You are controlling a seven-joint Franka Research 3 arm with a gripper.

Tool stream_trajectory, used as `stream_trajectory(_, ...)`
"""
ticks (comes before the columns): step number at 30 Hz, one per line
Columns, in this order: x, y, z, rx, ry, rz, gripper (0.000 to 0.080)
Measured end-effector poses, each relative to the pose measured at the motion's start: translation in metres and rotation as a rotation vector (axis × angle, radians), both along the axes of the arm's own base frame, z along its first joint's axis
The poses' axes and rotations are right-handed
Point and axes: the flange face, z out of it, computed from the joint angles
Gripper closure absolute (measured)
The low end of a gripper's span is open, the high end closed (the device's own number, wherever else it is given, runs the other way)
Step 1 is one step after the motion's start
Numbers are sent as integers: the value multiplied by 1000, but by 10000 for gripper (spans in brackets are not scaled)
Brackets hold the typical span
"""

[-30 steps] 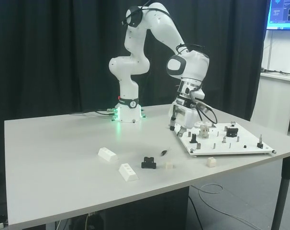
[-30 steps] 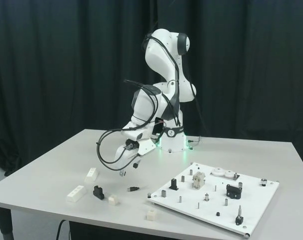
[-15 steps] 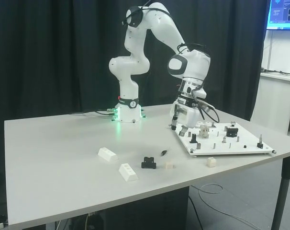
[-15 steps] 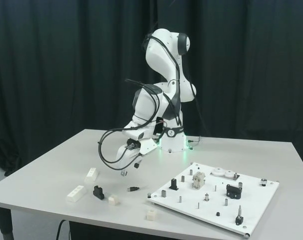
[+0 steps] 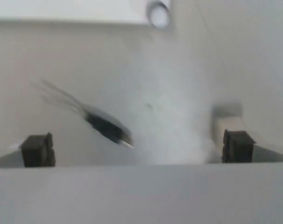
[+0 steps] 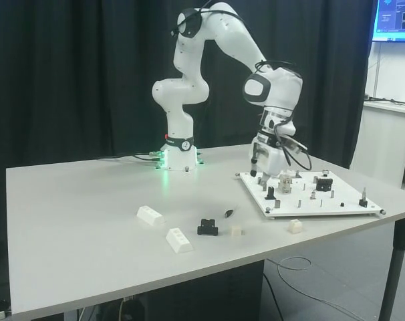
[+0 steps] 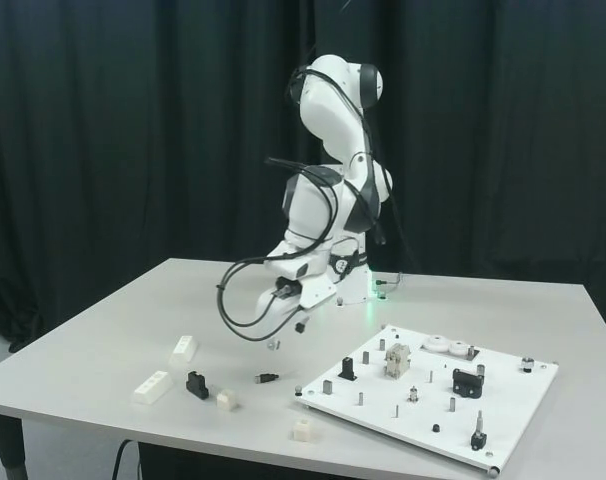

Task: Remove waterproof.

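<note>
My gripper (image 5: pixel 137 148) stands open with nothing between its black fingertips (image 5: pixel 37 150). In the wrist view a small black plug (image 5: pixel 106 127) lies on the grey table below the gap, with a small white cube (image 5: pixel 228 116) to one side. In the room views the gripper (image 6: pixel 258 176) (image 7: pixel 286 336) hangs above the table near the white board's (image 6: pixel 323 202) nearest corner. The plug (image 6: pixel 228 212) (image 7: pixel 266 378) lies on the table apart from the board (image 7: pixel 383 415). The board carries several small black and grey parts.
On the table lie two long white blocks (image 6: pixel 150 215) (image 6: pixel 179 240), a black part (image 6: pixel 207 228), and two small white cubes (image 6: pixel 236 230) (image 6: pixel 295 225). The arm's base (image 6: pixel 178 150) glows green at the back. A board corner screw (image 5: pixel 158 14) shows in the wrist view.
The arm has swung toward the white board, carrying the open gripper away from the loose parts on the table and a little higher. Nothing on the table has moved.
</note>
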Motion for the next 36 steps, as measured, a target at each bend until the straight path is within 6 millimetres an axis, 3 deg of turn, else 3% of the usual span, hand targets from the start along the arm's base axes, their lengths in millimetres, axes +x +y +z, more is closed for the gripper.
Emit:
stream_trajectory(9,-21,41,9,36,69,-51,3)
stream_trajectory(26,-81,113,19,39,99,-234,3)
stream_trajectory(36,-109,154,21,48,108,-163,3)
